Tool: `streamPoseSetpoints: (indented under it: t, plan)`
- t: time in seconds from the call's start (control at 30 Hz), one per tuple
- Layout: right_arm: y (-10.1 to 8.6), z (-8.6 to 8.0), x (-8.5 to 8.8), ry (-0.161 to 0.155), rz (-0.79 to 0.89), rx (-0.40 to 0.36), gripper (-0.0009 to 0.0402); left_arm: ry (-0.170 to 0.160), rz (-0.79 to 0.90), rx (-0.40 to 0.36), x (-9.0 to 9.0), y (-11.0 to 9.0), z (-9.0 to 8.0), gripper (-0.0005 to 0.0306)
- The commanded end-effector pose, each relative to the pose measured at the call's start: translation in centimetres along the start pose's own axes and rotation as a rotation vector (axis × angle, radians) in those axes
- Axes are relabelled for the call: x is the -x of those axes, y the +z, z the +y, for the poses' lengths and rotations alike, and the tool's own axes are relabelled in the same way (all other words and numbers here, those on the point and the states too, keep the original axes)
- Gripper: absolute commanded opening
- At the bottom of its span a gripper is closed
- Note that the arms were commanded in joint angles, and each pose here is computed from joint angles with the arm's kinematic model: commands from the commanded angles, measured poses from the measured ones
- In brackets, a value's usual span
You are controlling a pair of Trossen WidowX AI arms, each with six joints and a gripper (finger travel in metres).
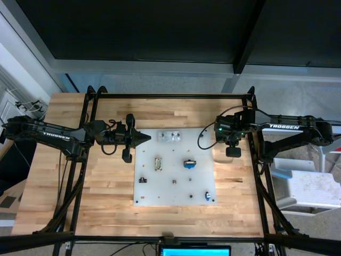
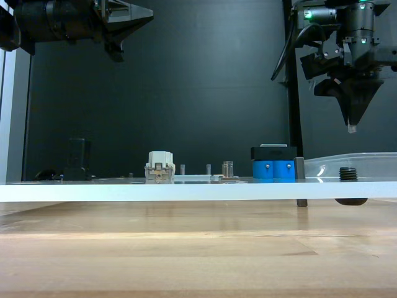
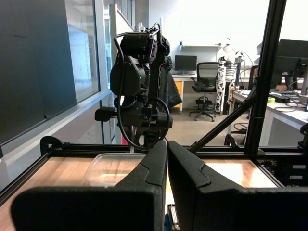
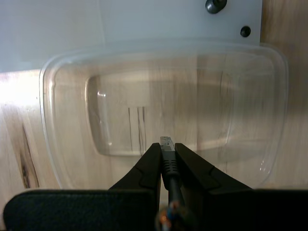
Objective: Remove the rj45 connector and place it in the container
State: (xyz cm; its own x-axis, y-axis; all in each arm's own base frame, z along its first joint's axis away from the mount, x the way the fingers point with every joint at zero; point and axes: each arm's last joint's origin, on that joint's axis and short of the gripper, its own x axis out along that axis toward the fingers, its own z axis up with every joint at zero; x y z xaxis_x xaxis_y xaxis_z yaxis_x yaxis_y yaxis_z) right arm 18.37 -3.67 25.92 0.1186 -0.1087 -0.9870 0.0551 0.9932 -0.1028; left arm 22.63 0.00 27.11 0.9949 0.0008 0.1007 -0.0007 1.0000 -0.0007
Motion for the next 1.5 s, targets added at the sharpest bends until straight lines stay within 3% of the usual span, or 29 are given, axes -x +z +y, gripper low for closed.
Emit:
streamPoseSetpoints:
  t: [0.03, 0.37, 0.93, 1.5]
  plan:
    - [0.14, -0.03, 0.18, -0.002, -0.01, -0.001, 0.0001, 0.0, -0.001, 0.0, 0.0, 0.02, 0.0, 0.0001]
    - [0.22, -0.05, 0.31, -0.003, -0.018, -0.006, 0.0061, 0.0, 0.0, 0.0, 0.0, 0.01, 0.0, 0.0001]
    - [0.22, -0.05, 0.31, -0.004, -0.018, -0.003, 0.0237, 0.0, -0.001, 0.0, 0.0, 0.02, 0.0, 0.0001]
    - [0.24, -0.05, 0.31, -0.004, -0.019, -0.003, 0.0252, 0.0, -0.001, 0.0, 0.0, 0.02, 0.01, 0.0001]
